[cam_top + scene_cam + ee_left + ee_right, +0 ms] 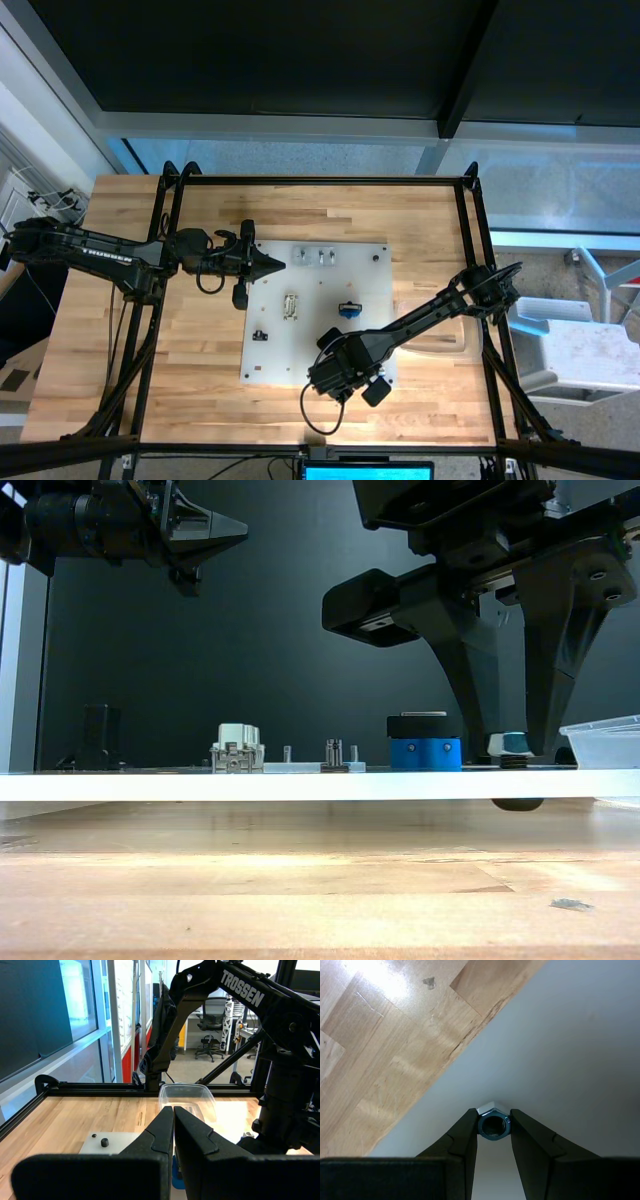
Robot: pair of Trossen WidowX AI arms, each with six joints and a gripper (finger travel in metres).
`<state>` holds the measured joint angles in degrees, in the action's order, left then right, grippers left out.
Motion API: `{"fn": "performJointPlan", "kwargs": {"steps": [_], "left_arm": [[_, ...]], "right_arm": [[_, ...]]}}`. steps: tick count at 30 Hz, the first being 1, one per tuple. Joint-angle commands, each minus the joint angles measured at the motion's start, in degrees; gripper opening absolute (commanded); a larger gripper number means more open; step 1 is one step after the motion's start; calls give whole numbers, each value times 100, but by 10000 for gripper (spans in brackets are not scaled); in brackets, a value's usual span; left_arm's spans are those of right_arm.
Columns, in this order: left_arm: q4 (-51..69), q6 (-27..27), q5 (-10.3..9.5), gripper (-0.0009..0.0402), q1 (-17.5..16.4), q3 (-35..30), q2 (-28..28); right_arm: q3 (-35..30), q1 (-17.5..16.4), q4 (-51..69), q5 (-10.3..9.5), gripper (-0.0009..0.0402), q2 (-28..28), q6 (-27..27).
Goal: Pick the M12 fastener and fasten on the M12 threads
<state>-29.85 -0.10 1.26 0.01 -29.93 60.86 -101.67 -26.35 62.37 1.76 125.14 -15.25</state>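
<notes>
Black fingers (465, 1132) of the right hand (494, 1127) filled the closest part of the right wrist view, and between their tips they pinched the M12 nut (494, 1125), a small silver hexagon with a dark bore. Both fingertips pressed against opposite sides of the nut. Beneath the hand lay the white board (570, 1060), and beyond its edge, off to one side of the fingers, the pale wood of the tabletop (380, 1060).

Seen from table height, the right hand (512, 742) pointed straight down, and the nut (510, 744) sat between its fingertips on top of the black ribbed stud (512, 762), whose ribs showed just below it. A blue block (425, 752) with a black cap stood just beside the hand on its inner side, and a clear tray (605, 742) lay close on its outer side. From above, the right hand (335, 375) covered the board's near right edge and hid both nut and stud.

The left hand (275, 266) hung raised above the far left part of the board (270, 330), well apart from the right hand, its fingers (160, 1130) pressed together and holding nothing.
</notes>
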Motion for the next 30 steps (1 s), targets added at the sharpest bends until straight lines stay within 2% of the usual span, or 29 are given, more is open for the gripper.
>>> {"fn": "performJointPlan", "kwargs": {"steps": [1,7,9,11,18,23,30], "left_arm": [[-2,0,0,0,-2,-2,0],[-2,0,0,0,0,-2,0],[0,0,0,0,0,-2,0],[-2,0,0,0,0,-2,0],[0,0,0,0,0,-2,0],[-2,0,0,0,-2,-2,0],[0,0,0,0,-2,-2,0]], "right_arm": [[-2,-4,70,-28,16,2,55],[-81,2,153,-33,16,111,323],[-155,11,149,-146,16,212,450],[-177,11,125,-149,16,219,483],[-177,11,129,-140,16,216,1130],[-177,11,146,-140,16,214,1871],[-177,13,166,-142,16,214,3342]]}}
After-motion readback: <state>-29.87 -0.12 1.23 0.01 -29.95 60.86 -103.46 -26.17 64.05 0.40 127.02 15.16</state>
